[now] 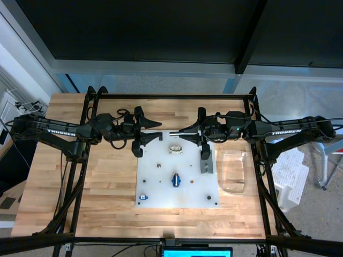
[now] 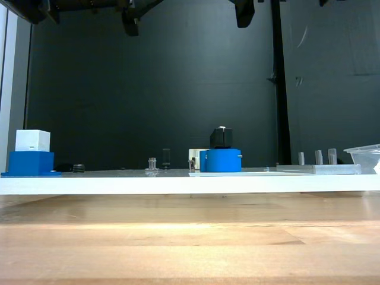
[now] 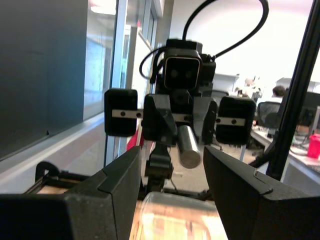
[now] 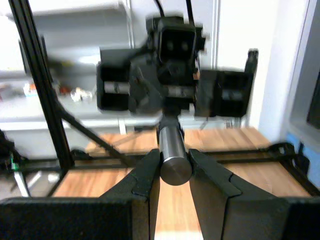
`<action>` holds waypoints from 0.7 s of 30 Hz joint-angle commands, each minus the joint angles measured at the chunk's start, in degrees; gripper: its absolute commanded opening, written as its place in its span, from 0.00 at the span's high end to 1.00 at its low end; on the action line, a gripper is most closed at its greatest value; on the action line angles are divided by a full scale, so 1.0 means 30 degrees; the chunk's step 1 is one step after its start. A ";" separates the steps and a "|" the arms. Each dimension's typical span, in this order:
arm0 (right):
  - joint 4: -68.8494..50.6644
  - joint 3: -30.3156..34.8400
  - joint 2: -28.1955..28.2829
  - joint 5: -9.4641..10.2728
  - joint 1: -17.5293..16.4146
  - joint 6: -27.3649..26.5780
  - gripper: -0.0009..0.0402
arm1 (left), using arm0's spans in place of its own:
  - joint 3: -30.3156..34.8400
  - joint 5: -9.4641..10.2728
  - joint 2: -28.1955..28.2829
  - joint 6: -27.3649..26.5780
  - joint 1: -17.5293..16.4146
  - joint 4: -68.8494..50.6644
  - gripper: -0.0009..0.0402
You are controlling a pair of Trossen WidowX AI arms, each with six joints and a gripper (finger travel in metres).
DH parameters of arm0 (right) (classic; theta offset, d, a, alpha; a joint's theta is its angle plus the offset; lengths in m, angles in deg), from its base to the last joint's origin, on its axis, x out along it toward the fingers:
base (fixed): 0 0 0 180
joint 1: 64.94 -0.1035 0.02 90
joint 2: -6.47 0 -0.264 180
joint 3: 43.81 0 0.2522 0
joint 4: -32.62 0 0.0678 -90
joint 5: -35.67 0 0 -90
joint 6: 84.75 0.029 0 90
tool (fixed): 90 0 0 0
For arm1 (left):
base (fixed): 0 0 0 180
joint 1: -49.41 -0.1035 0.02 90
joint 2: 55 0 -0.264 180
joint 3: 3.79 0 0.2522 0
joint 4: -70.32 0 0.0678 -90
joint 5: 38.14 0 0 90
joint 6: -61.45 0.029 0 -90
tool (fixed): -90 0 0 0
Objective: Pick the 16mm cylinder and install on the taskboard
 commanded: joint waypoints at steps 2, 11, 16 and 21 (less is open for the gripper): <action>-0.4014 0.1115 -0.0073 -0.0051 -0.0109 0.0058 0.93 | -0.0015 -0.0219 0.0117 0.0007 0.0015 -0.0597 0.57; -1.1555 0.2208 0.0000 -0.0058 -0.1035 0.0801 0.93 | -0.0015 -0.0204 0.0117 0.0583 0.0015 -0.2237 0.66; -1.3784 0.2368 0.0000 -0.0073 -0.1734 0.1421 0.93 | -0.0015 -0.0058 0.0117 0.0809 0.0000 -0.2339 0.69; -1.5103 0.2397 0.0277 -0.0561 -0.2623 0.1727 0.93 | -0.0015 -0.0066 0.0117 0.0809 0.0007 -0.2346 0.71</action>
